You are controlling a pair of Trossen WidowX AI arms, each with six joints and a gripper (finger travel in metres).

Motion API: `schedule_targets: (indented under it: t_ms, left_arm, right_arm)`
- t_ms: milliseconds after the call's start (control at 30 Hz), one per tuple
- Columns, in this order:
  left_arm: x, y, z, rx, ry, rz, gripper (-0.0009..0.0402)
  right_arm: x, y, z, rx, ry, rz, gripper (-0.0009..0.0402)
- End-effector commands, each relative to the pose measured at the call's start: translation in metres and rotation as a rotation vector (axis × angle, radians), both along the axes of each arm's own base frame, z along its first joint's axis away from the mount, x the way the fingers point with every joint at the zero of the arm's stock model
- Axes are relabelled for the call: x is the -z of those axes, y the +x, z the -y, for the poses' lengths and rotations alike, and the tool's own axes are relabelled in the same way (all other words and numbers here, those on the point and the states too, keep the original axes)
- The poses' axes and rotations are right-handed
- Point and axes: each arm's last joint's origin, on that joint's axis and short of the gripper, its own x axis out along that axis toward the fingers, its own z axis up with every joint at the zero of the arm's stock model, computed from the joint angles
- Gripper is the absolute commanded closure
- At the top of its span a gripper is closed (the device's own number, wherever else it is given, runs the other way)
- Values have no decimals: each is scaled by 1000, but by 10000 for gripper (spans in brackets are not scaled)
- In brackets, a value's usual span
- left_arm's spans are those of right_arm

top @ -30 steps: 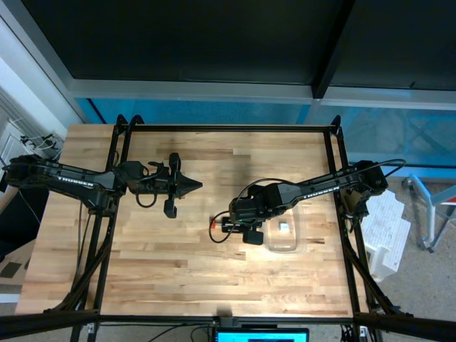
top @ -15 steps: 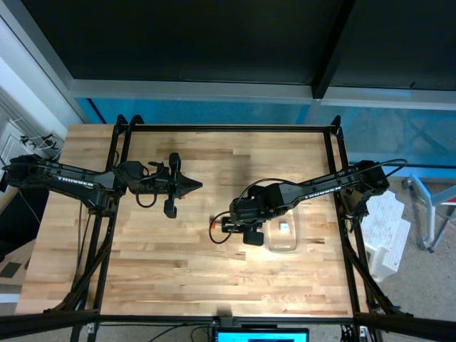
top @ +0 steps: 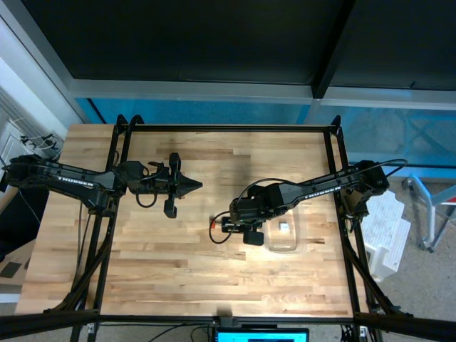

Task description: Pick the usb-c connector and install on the hub

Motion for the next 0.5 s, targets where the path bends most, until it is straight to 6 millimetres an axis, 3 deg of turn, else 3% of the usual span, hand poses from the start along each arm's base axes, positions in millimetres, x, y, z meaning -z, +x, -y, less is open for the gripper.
schedule_targets:
  t_ms: [33, 500]
  left_arm:
    - [0, 0, 0, 0, 0, 0, 393]
    - [0, 0, 0, 0, 0, 0, 393]
  right_arm:
    - [3, 1, 0, -3, -2, -8, 393]
    - [9, 1, 0, -9, -10, -37, 393]
